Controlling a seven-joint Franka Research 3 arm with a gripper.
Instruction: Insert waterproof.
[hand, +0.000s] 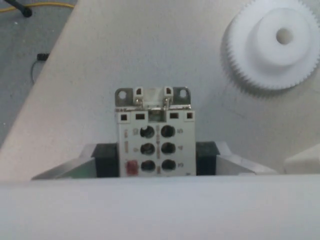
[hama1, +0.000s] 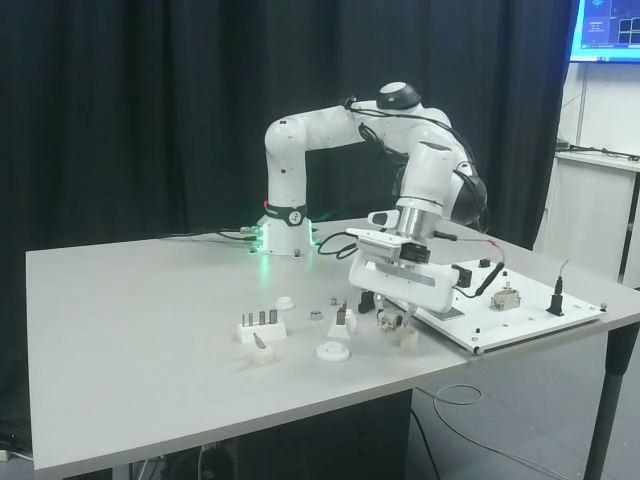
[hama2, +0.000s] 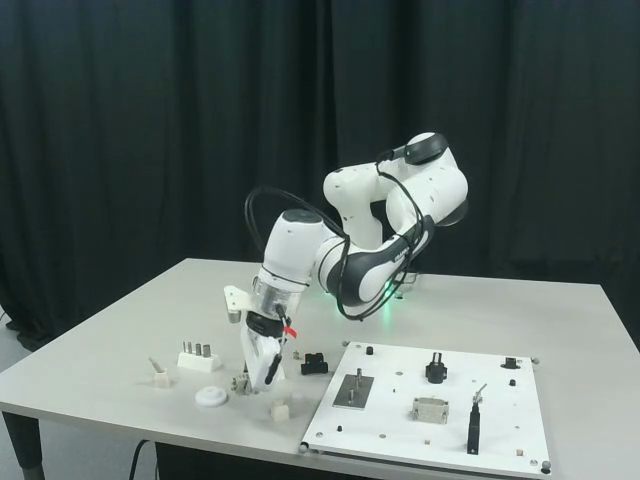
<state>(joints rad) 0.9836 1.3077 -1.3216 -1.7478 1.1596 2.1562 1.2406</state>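
Two black fingertips of the tool (hand: 156, 160) pinch the white waterproof connector (hand: 154, 135) by its sides, low over the grey desk (hama1: 150, 300) near the white gear (hand: 272, 42). By my judgement the pick-up step is in hand; next comes a lift and a carry across to the white board (hama2: 400, 415) for insertion.
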